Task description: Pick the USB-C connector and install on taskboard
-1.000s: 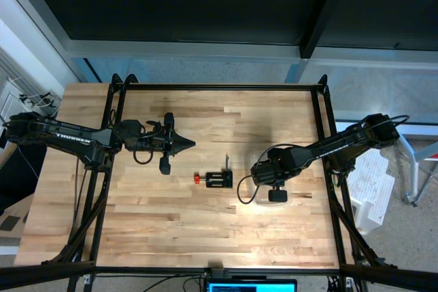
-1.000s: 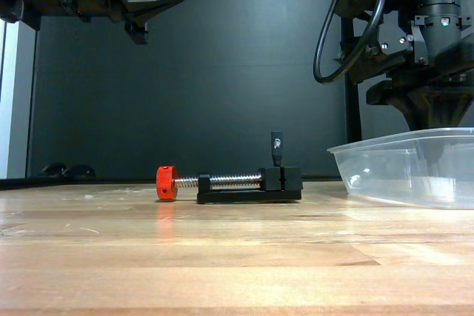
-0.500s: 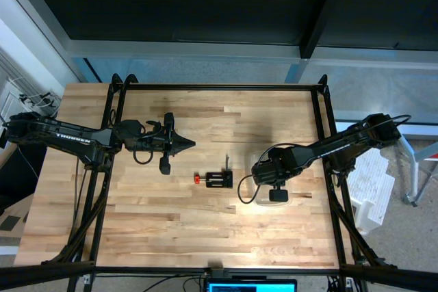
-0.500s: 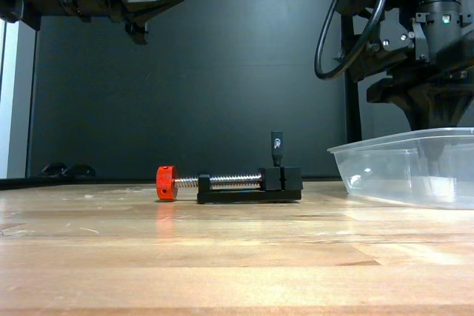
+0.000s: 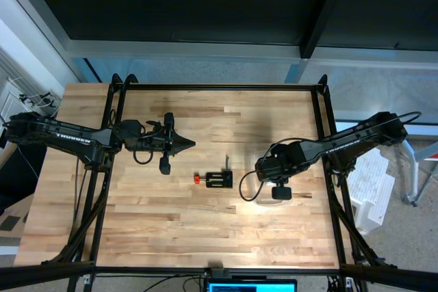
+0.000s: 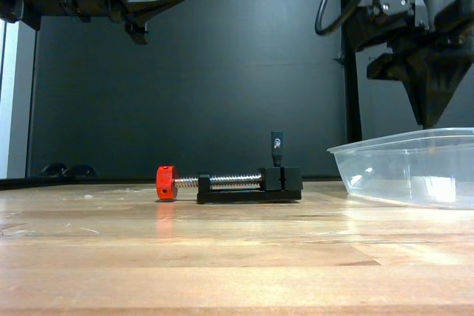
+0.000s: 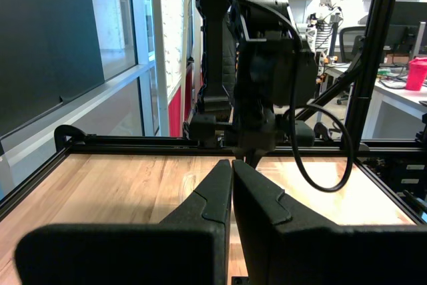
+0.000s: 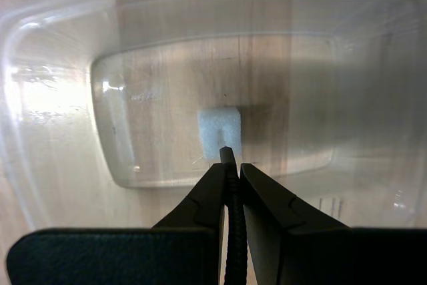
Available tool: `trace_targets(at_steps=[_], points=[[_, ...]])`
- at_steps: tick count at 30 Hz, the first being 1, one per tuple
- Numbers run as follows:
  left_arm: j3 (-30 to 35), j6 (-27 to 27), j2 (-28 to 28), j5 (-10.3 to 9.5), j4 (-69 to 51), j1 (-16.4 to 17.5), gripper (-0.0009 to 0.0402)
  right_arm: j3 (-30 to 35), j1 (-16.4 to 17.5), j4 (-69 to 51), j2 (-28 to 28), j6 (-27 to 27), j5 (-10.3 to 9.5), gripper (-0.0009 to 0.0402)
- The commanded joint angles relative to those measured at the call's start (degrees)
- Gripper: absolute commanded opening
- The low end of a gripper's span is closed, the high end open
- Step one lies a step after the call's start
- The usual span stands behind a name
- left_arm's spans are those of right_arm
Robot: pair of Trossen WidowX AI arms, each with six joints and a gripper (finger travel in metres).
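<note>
High view: I see a wooden table (image 5: pixel 171 223) with the left gripper (image 5: pixel 186 143) held over its left half, pointing right, well apart from everything else. The taskboard (image 5: pixel 217 180), a small black block with a red-orange knob (image 5: pixel 196 179) on its left end, lies near the table's middle. Just to its right, the right gripper (image 5: pixel 271 173) hangs over a clear plastic tray (image 5: pixel 260 202). Low view: the left gripper is high up at the left. The taskboard stands on the table to the left of the tray, apart from it. The right gripper points straight down with its tip just above the tray's rim. I cannot make out the plug from here. Left wrist view: the left gripper's two fingers are pressed together with nothing between them. Right wrist view: the right gripper's fingers are clamped on the USB-C connector (image 8: pixel 227 155). It is a thin dark plug whose tip pokes out past the fingertips, with a ribbed dark cable running back between them. Beyond it, a white square piece (image 8: pixel 219 128) lies on the tray floor. The plug's tip lines up with the edge of that piece, and I cannot tell whether they touch.
</note>
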Motion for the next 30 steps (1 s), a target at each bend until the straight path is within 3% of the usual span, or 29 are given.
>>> trace_targets(at_steps=[1, 11, 30], points=[[0.0, 0.0, 0.0, 0.02, 0.0, 0.0, 0.0, 2.5, 0.0, -2.2, -0.6, 0.3, -0.02, 0.0], [0.0, 0.0, 0.0, 0.02, 0.0, 0.0, 0.0, 11.9, -0.4, -10.4, -0.6, 0.5, 0.02, 0.0], [0.0, 0.0, 0.0, 0.02, 0.0, 0.0, 0.0, 12.9, -2.9, -10.3, 0.8, 1.4, 0.42, 0.0]])
